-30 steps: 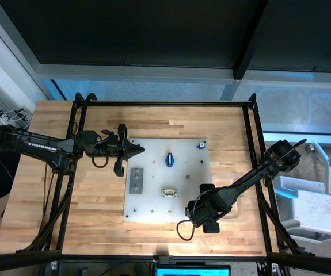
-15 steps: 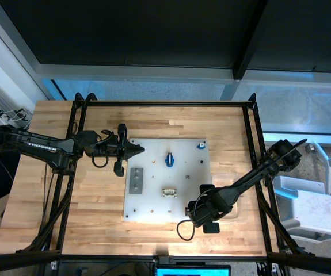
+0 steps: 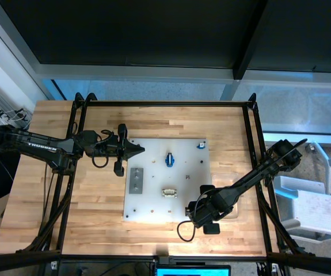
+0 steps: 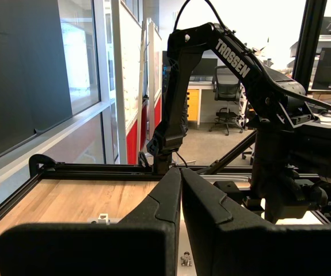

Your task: Pick the 16mm bar from the taskboard and place it in the container

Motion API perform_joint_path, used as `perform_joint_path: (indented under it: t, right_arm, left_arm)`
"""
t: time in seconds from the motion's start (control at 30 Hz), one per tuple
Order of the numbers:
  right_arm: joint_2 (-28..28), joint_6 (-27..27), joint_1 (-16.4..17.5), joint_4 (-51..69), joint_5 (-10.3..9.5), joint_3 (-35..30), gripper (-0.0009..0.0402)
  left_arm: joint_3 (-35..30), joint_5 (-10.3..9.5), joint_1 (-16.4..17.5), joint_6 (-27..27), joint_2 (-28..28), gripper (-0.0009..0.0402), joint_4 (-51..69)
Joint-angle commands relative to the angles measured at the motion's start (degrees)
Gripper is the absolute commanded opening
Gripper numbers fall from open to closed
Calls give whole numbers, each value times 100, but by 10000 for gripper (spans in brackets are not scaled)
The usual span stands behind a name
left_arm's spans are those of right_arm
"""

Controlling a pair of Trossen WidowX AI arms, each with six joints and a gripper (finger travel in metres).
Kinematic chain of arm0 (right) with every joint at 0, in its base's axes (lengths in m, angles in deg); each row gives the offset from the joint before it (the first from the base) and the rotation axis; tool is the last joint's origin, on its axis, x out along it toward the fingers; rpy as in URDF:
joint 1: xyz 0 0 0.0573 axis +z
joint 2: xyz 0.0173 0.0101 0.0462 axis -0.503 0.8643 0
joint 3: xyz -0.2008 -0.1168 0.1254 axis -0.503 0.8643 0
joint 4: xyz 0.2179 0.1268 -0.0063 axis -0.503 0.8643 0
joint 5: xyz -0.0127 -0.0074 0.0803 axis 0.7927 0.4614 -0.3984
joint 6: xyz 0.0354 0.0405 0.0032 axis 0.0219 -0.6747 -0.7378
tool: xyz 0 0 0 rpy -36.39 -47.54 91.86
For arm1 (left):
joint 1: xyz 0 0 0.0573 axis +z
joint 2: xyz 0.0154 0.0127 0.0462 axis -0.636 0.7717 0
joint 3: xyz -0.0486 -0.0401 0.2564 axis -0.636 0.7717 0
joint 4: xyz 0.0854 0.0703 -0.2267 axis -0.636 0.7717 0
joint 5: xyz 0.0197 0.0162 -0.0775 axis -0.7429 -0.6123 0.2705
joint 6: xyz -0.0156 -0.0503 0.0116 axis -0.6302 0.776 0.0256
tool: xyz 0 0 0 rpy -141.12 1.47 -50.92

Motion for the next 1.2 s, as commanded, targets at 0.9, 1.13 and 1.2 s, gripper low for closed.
perform_joint_path:
  t: [0.9, 1.13, 1.2]
  right_arm:
    - [-562, 7, -2, 1082, 72, -636, 2]
    - [-614, -2, -4, 1648, 87, -1204, 2]
    - [-645, -2, -4, 1749, 127, -1342, 2]
  left_arm:
    - [-2, 2, 0, 0, 2, 0, -2]
    - [-2, 2, 2, 0, 2, 0, 0]
    - [-2, 0, 2, 0, 2, 0, -2]
